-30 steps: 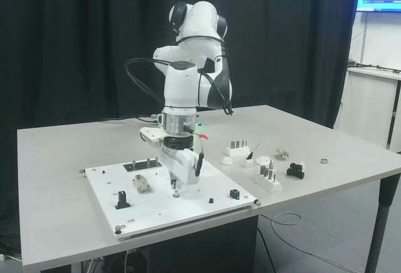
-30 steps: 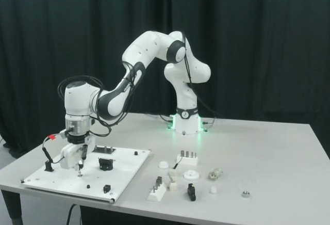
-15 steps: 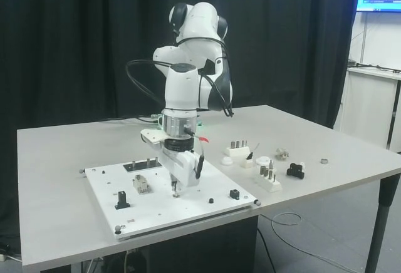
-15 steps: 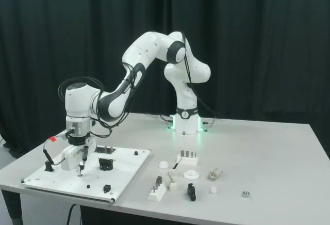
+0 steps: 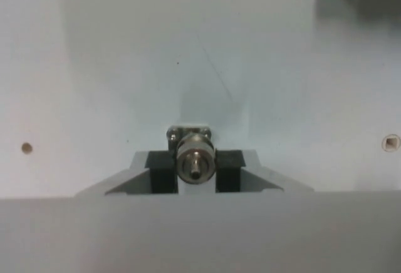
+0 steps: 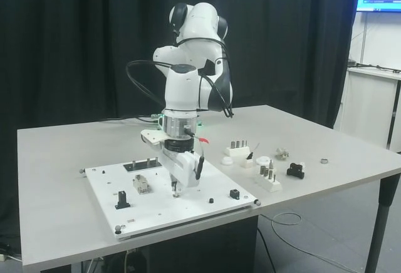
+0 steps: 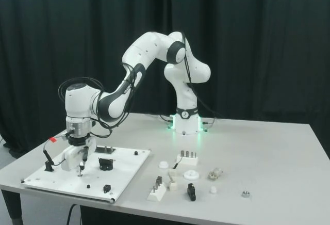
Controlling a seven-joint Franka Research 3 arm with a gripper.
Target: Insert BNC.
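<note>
Tool (image 5: 195,182) clamps BNC plug (image 5: 195,160); only wrist cam shows it.

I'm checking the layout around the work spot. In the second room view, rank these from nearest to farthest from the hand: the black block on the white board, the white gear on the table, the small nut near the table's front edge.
From the hand:
1. Black block, on the white board, just beside it.
2. White gear, on the grey table past the board's edge.
3. Small nut, farthest out toward the table's open end.
</note>
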